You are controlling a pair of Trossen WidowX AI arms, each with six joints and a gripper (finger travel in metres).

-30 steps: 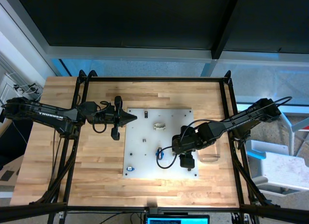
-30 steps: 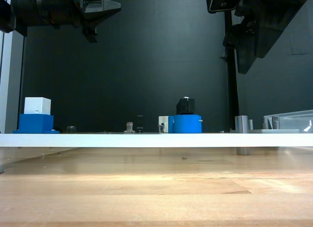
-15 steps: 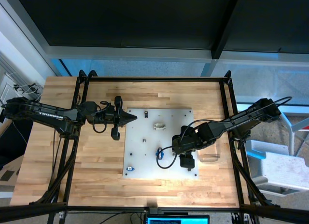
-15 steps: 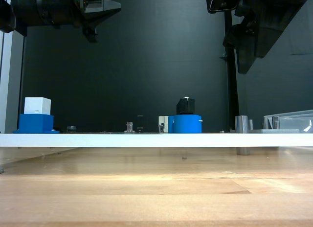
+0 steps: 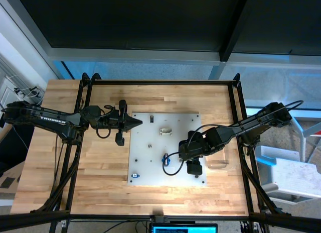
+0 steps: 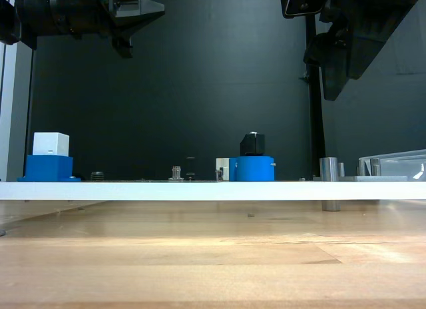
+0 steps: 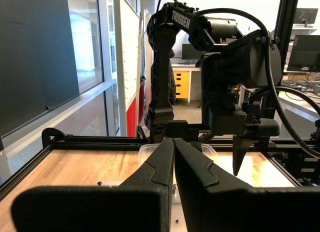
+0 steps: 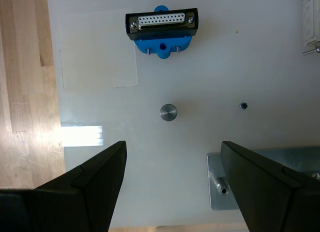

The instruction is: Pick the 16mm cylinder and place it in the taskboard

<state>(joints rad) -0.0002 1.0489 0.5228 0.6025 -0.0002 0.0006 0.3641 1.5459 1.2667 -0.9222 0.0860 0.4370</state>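
The 16mm cylinder (image 8: 168, 112) stands upright in a hole of the white taskboard (image 8: 100, 57), and only its round silvery top shows in the right wrist view. In the low view the cylinder (image 6: 329, 170) pokes through the taskboard (image 6: 166, 190) and juts out below it. My right gripper (image 8: 172, 144) hangs open straight above it, well clear and holding nothing. It shows as the right gripper (image 5: 193, 155) over the board's right half. The left gripper (image 5: 138, 122) hovers shut and empty at the taskboard (image 5: 150, 162) left edge, fingers pressed together (image 7: 173, 142).
A blue fitting with a D-sub connector (image 8: 161, 29) sits on the board beyond the cylinder. A grey metal block (image 8: 220, 187) lies near the right finger. A clear plastic tray (image 5: 218, 160) rests off the board's right edge. A black frame rims the wooden table (image 5: 100, 183).
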